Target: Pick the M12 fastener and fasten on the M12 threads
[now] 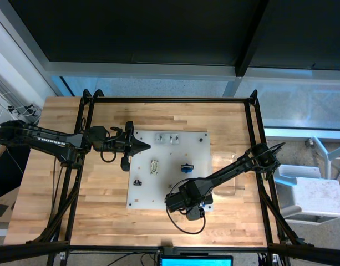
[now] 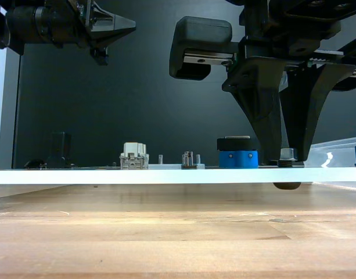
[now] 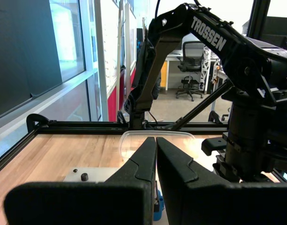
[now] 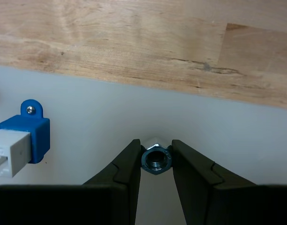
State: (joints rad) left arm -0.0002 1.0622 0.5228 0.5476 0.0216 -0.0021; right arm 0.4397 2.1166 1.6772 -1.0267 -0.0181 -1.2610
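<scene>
Right pincer grips the M12 nut over the stud: fastening stage. Next move, as judged: seat it square, then rotate to catch the threads. Left pincer hangs closed, high left.

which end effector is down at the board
The right end effector, shut on the small silver nut at the white board's near edge; the left end effector hangs high at its left.
</scene>
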